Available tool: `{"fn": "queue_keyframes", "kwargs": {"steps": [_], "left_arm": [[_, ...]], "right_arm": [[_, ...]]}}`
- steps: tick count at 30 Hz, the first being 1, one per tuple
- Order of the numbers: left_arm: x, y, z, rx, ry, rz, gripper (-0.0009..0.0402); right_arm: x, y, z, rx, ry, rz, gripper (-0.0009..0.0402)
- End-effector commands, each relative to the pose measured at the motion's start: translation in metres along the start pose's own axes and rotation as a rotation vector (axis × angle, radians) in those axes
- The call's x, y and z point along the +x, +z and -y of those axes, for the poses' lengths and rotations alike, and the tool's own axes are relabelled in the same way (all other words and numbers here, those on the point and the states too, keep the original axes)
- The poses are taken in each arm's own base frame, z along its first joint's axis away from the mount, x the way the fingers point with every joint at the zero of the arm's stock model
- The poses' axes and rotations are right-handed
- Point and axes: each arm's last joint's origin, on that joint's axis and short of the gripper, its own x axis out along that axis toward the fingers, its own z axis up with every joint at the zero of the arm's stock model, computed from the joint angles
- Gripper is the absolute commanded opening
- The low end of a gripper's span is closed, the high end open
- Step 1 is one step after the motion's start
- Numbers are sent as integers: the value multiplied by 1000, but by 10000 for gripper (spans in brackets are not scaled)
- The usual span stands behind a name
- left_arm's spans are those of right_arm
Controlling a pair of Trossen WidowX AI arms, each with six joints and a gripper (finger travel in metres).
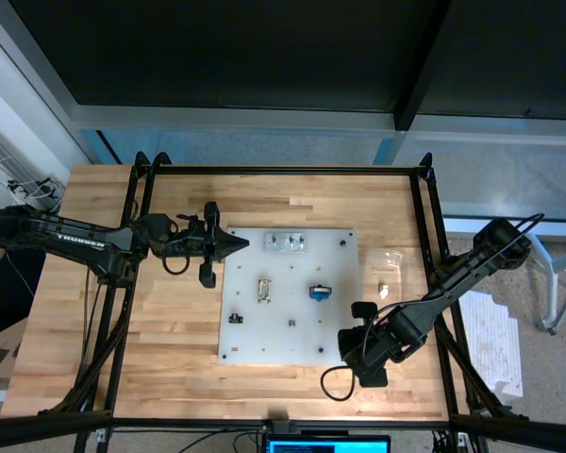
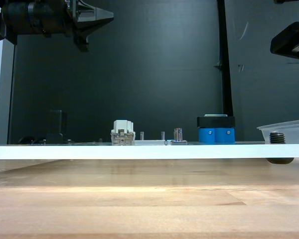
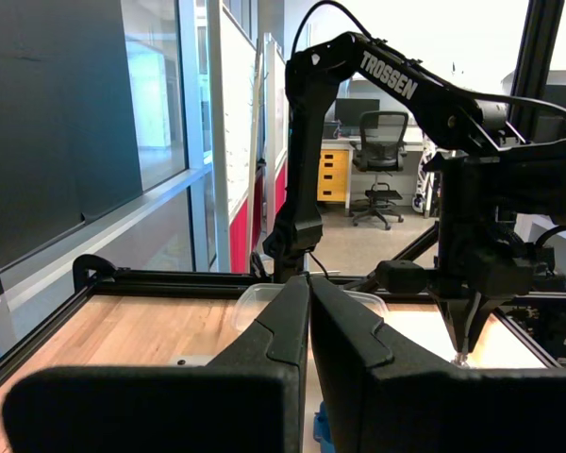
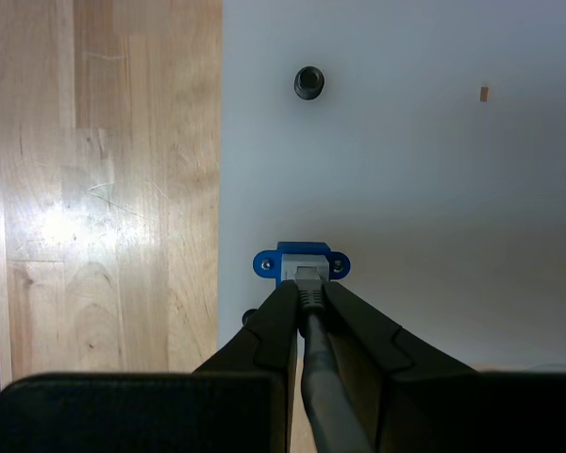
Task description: Pick the RJ45 connector and install on taskboard
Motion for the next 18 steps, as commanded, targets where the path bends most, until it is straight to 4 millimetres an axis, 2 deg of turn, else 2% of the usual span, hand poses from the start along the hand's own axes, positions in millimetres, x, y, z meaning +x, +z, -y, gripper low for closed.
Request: {"fn": "queue_keyframes", "kwargs": {"steps": [1,6,18], "left_arm": [[0,0,0,0,0,0,0],[0,0,0,0,0,0,0],[0,0,0,0,0,0,0]], "right_arm": [[6,-3,1,1,3,-5,0],[12,-6,1,5,12,-1,0],[12,-6,2,6,13,-4,0]]}}
